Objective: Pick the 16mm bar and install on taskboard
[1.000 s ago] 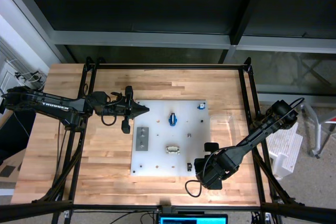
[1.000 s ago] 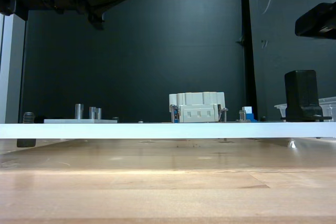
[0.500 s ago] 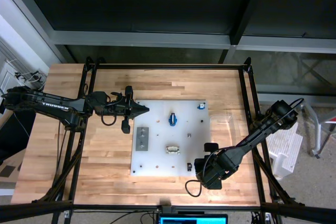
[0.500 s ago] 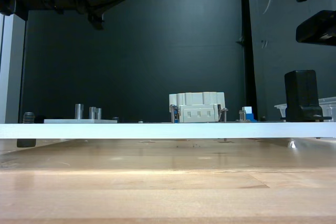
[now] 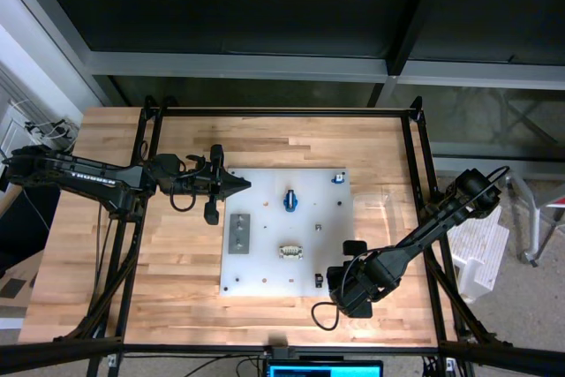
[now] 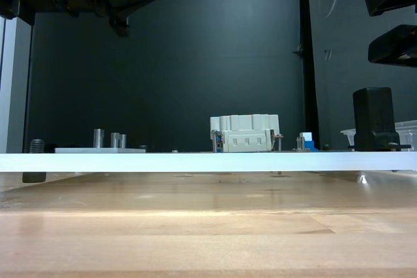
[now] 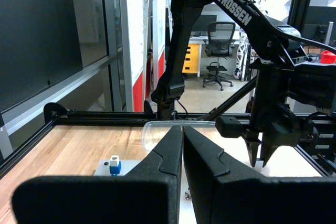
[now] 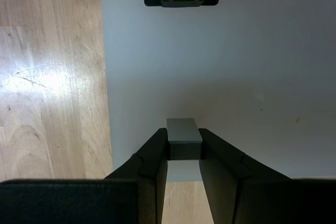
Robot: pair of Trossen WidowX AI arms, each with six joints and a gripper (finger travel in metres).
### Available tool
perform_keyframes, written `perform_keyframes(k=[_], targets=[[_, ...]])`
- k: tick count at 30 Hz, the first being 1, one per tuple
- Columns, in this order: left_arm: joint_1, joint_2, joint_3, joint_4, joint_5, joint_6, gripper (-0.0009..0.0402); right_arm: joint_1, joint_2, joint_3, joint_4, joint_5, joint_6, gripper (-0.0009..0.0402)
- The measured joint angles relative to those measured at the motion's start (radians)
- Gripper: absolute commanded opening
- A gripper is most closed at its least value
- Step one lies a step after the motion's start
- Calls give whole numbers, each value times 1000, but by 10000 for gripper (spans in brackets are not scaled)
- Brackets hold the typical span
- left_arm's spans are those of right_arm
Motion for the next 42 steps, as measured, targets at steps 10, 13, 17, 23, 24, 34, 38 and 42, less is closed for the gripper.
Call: perform_keyframes(k=[10,13,17,23,24,34,38,42], targets=[[0,0,0,0,0,0,0,0,0,-1,7,0,0,34],[0,0,0,0,0,0,0,0,0,-2,9,0,0,61],[0,0,0,0,0,0,0,0,0,-2,12,-1,3,97],[0,0,0,0,0,0,0,-1,0,0,19,3,4,141],[0,0,0,0,0,0,0,-1,-1,1,19,3,4,148],[0,0,0,0,0,0,0,0,-44,3,-2,-33,3,188],[0,0,0,0,0,0,0,0,-76,3,-22,-40,3,194],[0,0,0,0,0,0,0,0,-105,3,-37,-39,3,194]])
